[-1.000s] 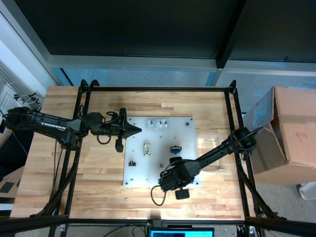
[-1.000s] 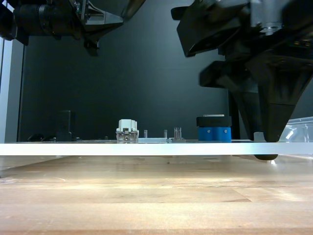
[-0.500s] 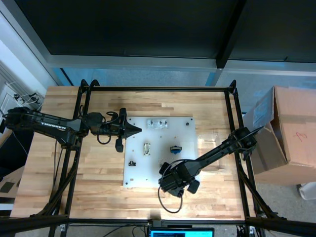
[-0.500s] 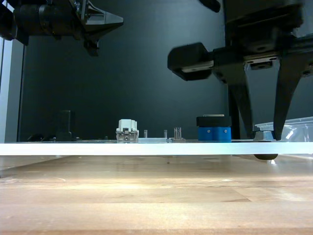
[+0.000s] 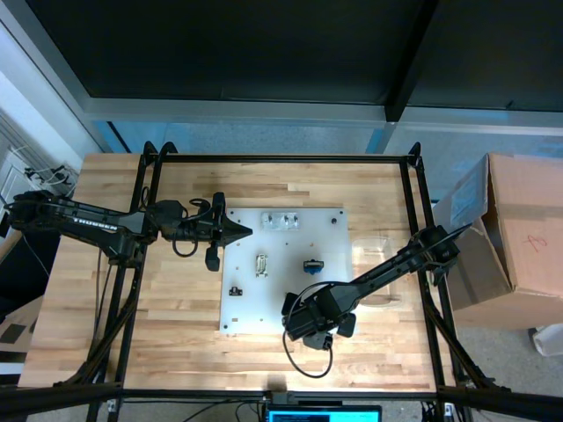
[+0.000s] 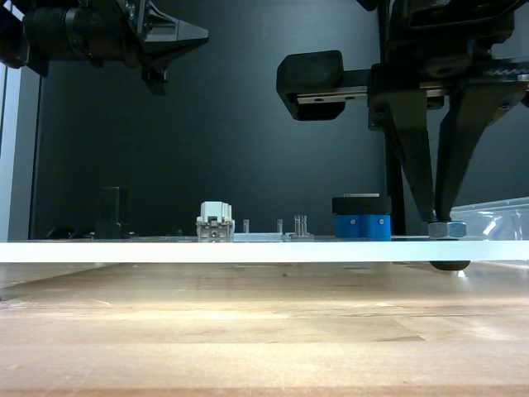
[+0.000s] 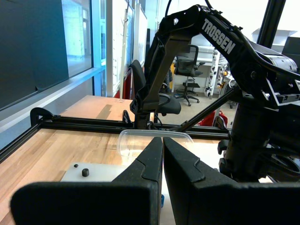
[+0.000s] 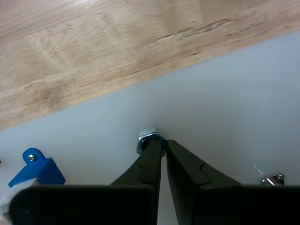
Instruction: Unfasten the M12 nut and place it in the container
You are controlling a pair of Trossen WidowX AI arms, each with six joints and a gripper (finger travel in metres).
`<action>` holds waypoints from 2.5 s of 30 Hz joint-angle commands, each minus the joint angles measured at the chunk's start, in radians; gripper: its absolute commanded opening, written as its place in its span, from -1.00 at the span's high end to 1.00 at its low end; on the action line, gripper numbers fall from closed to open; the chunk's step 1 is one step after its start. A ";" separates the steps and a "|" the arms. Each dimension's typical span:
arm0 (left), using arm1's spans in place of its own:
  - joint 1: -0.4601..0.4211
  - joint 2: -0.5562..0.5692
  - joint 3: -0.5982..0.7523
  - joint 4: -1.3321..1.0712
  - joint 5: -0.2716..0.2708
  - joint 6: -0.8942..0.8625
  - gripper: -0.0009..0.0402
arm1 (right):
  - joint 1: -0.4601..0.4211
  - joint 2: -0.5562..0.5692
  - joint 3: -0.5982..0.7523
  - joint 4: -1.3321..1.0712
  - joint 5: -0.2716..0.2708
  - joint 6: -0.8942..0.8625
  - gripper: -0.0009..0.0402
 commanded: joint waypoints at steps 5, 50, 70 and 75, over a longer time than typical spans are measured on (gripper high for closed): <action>0.000 0.000 0.000 0.000 0.000 0.000 0.96 | 0.002 -0.019 0.022 -0.065 0.006 0.008 0.54; 0.000 0.000 0.000 0.000 0.000 0.000 0.96 | 0.011 -0.043 0.191 -0.189 -0.116 1.416 0.96; 0.000 0.000 0.000 0.000 0.000 0.000 0.96 | 0.008 -0.043 -0.089 0.098 -0.189 1.418 0.96; 0.000 0.000 0.000 0.000 0.000 0.000 0.96 | 0.006 -0.044 -0.092 0.082 -0.159 1.417 0.96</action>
